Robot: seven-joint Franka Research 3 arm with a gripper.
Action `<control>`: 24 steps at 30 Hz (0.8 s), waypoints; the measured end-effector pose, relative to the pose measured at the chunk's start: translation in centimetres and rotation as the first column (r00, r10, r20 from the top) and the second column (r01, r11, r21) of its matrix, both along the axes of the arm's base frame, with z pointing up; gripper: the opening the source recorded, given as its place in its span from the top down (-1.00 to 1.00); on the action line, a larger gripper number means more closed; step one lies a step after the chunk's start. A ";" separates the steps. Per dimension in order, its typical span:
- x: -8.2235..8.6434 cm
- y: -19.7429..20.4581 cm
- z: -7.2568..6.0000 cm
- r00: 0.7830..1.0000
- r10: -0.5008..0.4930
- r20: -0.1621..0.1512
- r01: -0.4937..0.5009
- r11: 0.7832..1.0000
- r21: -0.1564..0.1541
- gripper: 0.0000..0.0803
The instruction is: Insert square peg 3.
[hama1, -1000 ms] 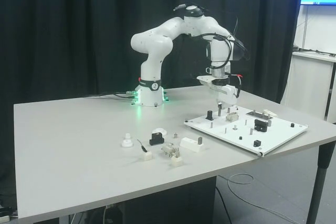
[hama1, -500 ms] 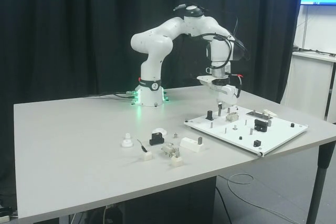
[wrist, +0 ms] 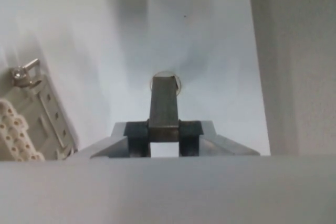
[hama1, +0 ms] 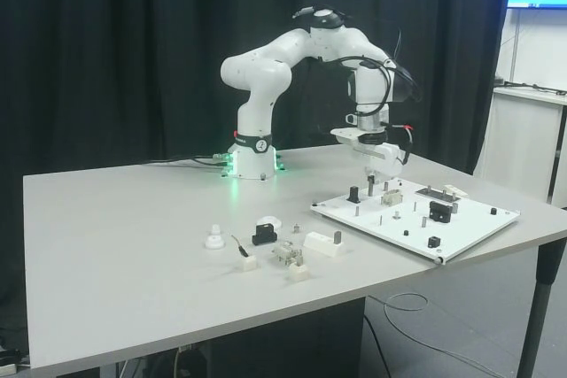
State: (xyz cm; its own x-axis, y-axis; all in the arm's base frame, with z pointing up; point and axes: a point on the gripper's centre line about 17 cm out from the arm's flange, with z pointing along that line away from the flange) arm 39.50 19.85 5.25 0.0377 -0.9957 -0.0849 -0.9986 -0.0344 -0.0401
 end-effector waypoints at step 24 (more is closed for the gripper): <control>-0.1 0.1 0.0 0.997 0.072 -0.009 -0.072 0.997 0.020 0.72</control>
